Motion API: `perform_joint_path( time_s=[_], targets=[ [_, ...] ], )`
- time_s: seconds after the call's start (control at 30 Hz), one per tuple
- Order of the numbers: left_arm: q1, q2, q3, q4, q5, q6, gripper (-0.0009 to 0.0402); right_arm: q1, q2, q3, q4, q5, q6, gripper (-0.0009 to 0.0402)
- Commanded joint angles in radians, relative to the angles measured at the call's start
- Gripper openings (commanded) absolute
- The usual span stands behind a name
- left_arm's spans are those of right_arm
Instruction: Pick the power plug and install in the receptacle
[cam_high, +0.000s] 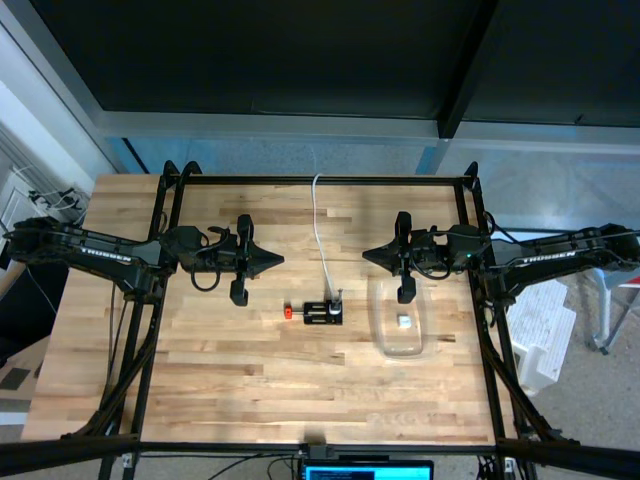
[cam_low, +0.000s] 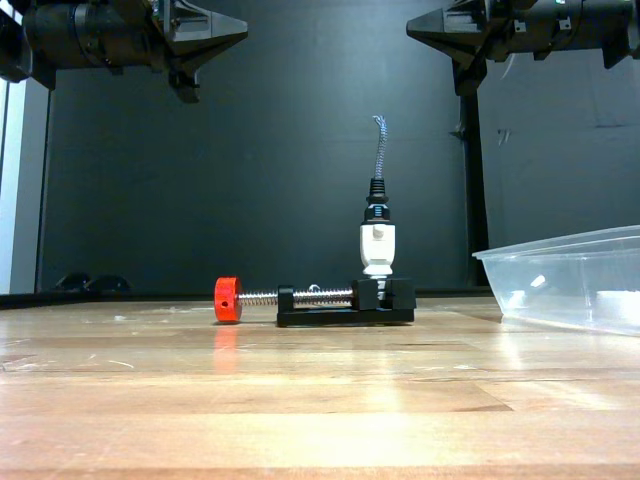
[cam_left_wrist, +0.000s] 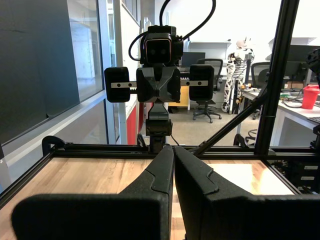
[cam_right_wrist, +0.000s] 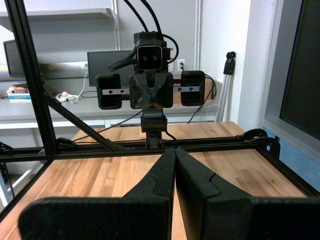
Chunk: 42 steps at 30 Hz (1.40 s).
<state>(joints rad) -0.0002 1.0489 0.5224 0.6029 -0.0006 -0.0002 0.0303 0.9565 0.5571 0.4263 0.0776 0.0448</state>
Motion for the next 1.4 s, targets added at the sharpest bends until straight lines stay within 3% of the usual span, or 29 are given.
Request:
perform_joint_path(
  time_s=[0.03, 0.13, 1.4],
  targets=[
    [0.0, 0.0, 0.0, 0.0, 0.0, 0.0, 0.0, 0.0, 0.0, 0.001, 0.0, -0.002, -0.002, 0.0],
    [0.0, 0.0, 0.0, 0.0, 0.0, 0.0, 0.0, 0.0, 0.0, 0.001, 0.0, -0.02, -0.001, 0.0],
    [0.0, 0.0, 0.0, 0.0, 0.0, 0.0, 0.0, 0.0, 0.0, 0.001, -0.003, -0.019, -0.001, 0.0]
  ],
)
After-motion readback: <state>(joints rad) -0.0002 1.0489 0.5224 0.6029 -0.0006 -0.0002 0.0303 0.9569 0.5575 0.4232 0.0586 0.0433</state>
